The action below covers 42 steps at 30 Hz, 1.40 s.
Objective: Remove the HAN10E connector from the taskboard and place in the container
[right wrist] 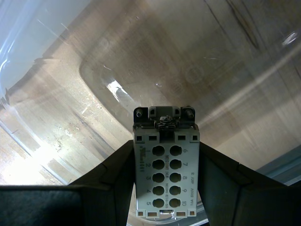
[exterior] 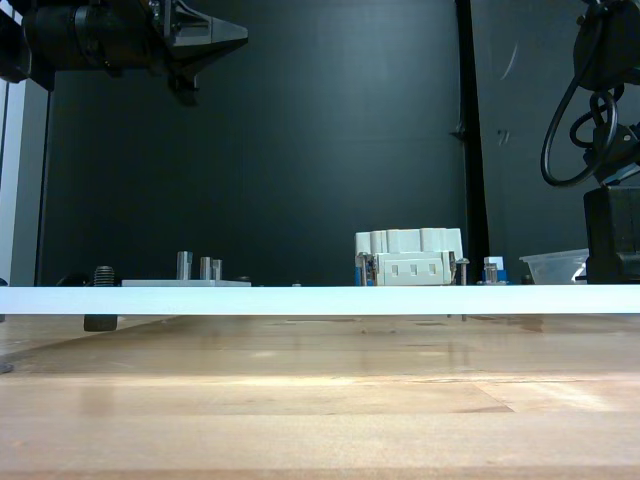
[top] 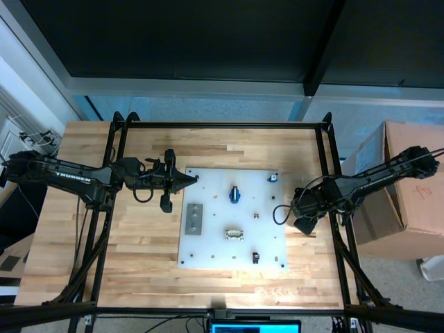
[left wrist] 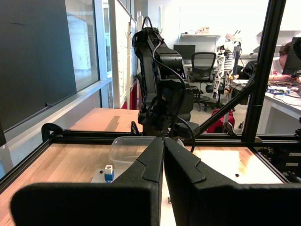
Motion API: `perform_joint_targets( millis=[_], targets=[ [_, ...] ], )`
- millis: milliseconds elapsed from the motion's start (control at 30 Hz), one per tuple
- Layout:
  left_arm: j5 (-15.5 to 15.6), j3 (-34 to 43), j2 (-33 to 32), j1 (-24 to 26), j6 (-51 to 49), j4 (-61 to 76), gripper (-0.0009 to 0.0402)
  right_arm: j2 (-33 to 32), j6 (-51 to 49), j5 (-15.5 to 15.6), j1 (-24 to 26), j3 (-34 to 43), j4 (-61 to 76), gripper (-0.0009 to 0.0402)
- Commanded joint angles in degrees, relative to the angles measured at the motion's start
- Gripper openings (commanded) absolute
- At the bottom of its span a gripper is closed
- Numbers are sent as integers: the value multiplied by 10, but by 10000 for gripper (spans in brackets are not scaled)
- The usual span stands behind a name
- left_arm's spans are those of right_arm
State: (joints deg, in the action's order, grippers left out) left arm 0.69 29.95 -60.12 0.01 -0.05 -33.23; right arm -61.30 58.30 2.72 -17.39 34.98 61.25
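Left jaws, right jaws — two sets — one taskboard (top: 208,246), one container (right wrist: 141,61), one HAN10E connector (right wrist: 166,174).

- The left tool (exterior: 228,38) is hanging high at the left, its fingers meeting in a point.
- The right tool (exterior: 612,240) is hanging low, just beside the clear container (exterior: 552,266).
- A cream housing (exterior: 410,257) is standing upright on the white board (exterior: 300,300), which is lying on the wooden desk (exterior: 300,400).

1–10 on HAN10E connector (right wrist: 164,175), TROSSEN on left arm (top: 70,175)
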Motion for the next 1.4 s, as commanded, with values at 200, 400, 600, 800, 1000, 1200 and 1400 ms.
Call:
perform_joint_targets(
  millis=[200,400,600,800,1000,1200,1400],
  targets=[
    [0,0,0,0,0,0,0,0,0,0,0,0,-1,146],
    [0,0,0,0,0,0,0,0,0,0,0,0,-3,146],
    [0,0,0,0,0,0,0,0,5,-2,0,0,-8,154],
    [0,0,0,0,0,0,0,0,13,-2,0,0,-37,210],
    [0,0,0,0,0,0,0,0,21,-1,0,0,-35,271],
    [0,0,0,0,0,0,0,0,28,5,0,14,-1,283],
    [0,0,0,0,0,0,0,0,12,3,0,64,43,274]
  ],
)
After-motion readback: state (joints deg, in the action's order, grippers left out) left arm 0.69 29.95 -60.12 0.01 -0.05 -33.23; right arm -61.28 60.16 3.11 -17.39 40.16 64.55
